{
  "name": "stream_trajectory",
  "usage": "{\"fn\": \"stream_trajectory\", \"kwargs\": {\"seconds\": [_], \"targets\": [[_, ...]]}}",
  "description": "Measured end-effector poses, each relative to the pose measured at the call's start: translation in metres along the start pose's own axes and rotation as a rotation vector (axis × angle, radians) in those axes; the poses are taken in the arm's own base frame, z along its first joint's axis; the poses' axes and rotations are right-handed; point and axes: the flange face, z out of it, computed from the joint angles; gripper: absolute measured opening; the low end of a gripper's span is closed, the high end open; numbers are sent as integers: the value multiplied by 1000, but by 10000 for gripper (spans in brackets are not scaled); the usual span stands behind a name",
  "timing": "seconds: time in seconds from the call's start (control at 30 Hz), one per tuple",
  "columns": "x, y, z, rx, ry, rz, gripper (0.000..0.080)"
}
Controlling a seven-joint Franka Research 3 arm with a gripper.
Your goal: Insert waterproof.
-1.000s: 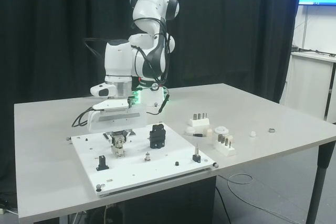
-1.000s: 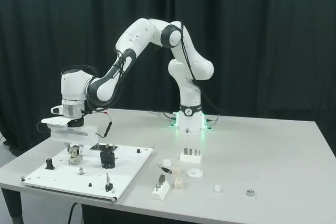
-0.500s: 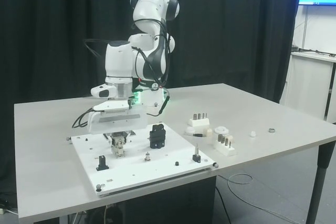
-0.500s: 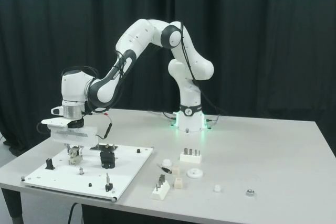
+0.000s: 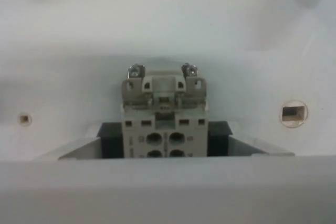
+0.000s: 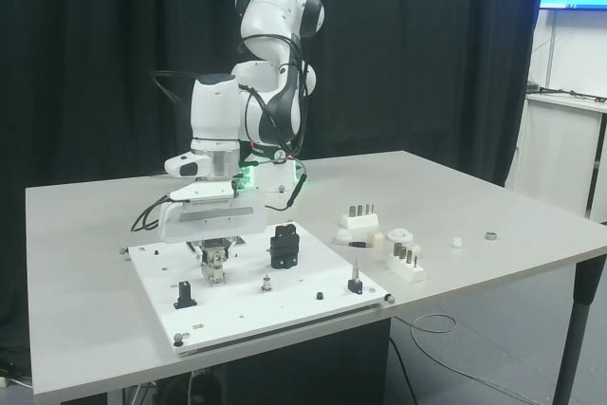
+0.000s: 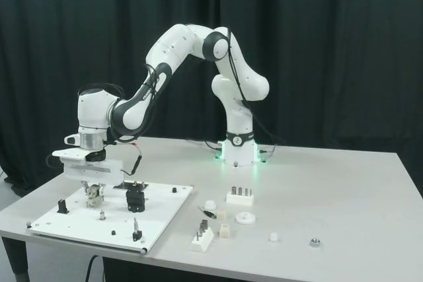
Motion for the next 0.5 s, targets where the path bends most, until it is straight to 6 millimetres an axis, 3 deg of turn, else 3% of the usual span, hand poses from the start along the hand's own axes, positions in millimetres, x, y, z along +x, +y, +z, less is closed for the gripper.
{"fn": "stream_trajectory", "kwargs": {"seconds": [0.33, 0.37, 0.5], "targets": [[-2, -5, 2, -2, -3, -62, 344], [-2, -5, 2, -3, -3, -64, 638], [-2, -6, 1, -9, -3, -72, 638]]}}
